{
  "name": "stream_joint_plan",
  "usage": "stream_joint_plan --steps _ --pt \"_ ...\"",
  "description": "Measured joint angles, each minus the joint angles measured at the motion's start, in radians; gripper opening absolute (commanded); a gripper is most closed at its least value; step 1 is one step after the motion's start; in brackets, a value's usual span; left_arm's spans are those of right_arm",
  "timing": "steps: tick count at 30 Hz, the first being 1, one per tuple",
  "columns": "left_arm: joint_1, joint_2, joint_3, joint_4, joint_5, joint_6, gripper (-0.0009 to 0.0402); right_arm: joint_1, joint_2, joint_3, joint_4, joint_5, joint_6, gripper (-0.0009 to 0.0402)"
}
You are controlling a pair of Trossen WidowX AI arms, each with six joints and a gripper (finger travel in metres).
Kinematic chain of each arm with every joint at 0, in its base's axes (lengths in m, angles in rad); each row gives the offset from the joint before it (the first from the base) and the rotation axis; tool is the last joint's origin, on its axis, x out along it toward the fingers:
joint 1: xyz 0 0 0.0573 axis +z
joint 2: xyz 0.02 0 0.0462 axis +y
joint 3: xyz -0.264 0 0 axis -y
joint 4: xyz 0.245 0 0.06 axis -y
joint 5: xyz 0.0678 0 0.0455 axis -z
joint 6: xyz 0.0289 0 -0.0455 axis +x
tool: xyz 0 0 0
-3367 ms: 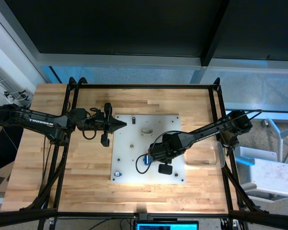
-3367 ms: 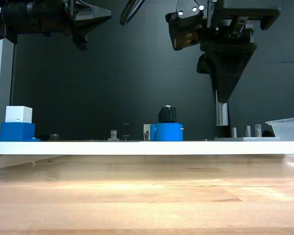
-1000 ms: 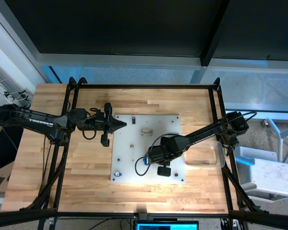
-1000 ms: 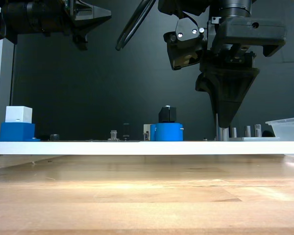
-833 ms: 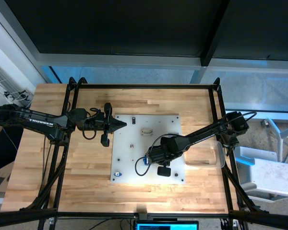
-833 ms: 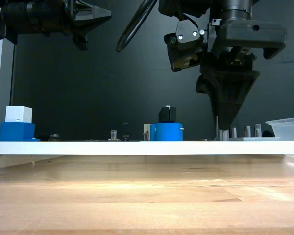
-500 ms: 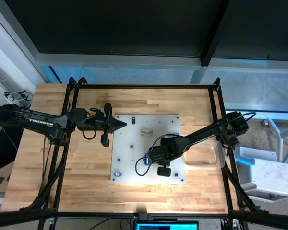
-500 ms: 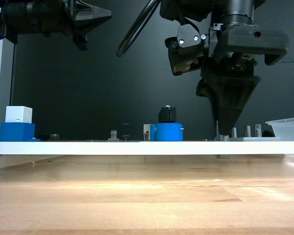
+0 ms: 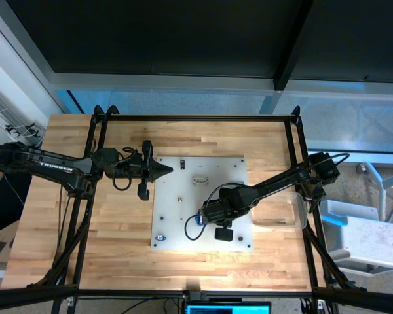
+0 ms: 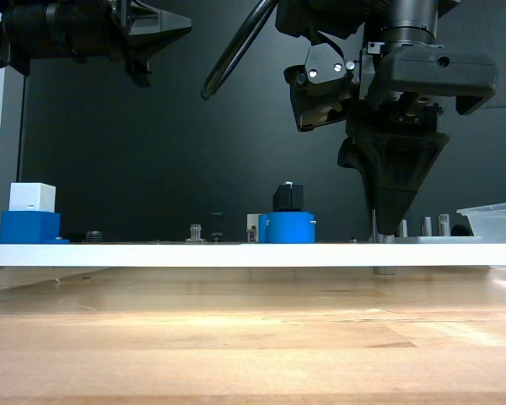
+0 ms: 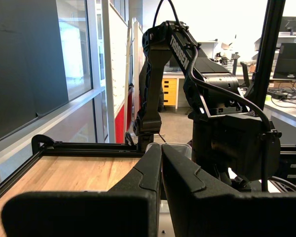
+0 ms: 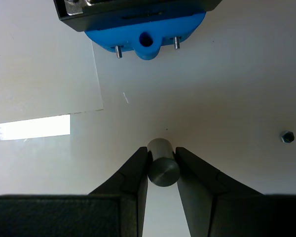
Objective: Pick the 16mm cylinder and place it in the taskboard
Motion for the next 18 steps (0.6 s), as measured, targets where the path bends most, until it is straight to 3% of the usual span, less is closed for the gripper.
stream_joint_plan --steps 9,18 --pt "0.0 0.0 0.0 0.0 0.0 0.0 0.0 0.0 0.0 -0.001 -0.002 0.005 0.0 0.014" --pt "0.0 0.0 0.0 0.0 0.0 0.0 0.0 0.0 -0.003 0.003 -0.008 0.005 0.0 0.0158"
